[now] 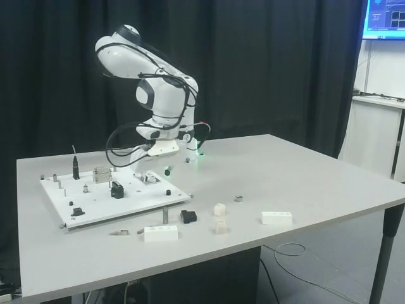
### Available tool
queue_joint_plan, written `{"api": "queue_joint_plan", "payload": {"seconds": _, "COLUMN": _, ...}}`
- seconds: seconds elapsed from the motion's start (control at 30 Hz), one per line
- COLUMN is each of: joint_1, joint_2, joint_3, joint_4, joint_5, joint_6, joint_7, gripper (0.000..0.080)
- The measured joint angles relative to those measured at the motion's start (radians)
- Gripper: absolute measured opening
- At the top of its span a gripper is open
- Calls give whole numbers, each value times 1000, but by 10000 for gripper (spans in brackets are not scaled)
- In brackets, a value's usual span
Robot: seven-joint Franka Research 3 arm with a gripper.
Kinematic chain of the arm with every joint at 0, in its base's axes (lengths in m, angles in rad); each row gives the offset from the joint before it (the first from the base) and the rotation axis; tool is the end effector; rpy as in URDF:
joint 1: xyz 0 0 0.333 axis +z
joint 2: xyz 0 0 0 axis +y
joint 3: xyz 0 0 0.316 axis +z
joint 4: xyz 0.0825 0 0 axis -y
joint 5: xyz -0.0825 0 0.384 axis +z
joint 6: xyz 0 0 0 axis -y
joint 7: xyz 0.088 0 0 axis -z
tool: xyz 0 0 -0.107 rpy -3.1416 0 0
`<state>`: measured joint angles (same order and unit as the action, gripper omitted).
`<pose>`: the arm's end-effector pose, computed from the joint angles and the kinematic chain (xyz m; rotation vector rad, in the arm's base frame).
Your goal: Remove small gear.
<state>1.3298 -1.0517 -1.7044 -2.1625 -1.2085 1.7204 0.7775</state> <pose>0.4478 -0.2655 0.2414 2.8914 -0.7874 -0.2903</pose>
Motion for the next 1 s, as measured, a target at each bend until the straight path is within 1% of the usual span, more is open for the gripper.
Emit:
{"api": "queue_joint_plan", "payload": {"seconds": 0.13, "joint_1": -57, "joint_2": 1, "joint_3": 30, "joint_4": -58, "joint_5": -1, "joint_6": 0, "joint_7": 20, "gripper": 800}}
{"api": "queue_joint_plan", "payload": {"seconds": 0.23, "joint_1": -94, "joint_2": 1, "joint_3": 46, "joint_4": -96, "joint_5": -2, "joint_6": 0, "joint_7": 33, "gripper": 800}}
{"api": "queue_joint_plan", "payload": {"seconds": 0.4, "joint_1": -143, "joint_2": 1, "joint_3": 55, "joint_4": -143, "joint_5": -14, "joint_6": 11, "joint_7": 59, "gripper": 800}}
{"api": "queue_joint_plan", "payload": {"seconds": 0.63, "joint_1": -196, "joint_2": 1, "joint_3": 43, "joint_4": -195, "joint_5": -33, "joint_6": 40, "joint_7": 75, "gripper": 800}}
{"api": "queue_joint_plan", "payload": {"seconds": 1.0, "joint_1": -251, "joint_2": 1, "joint_3": -3, "joint_4": -251, "joint_5": -72, "joint_6": 116, "joint_7": 75, "gripper": 800}}
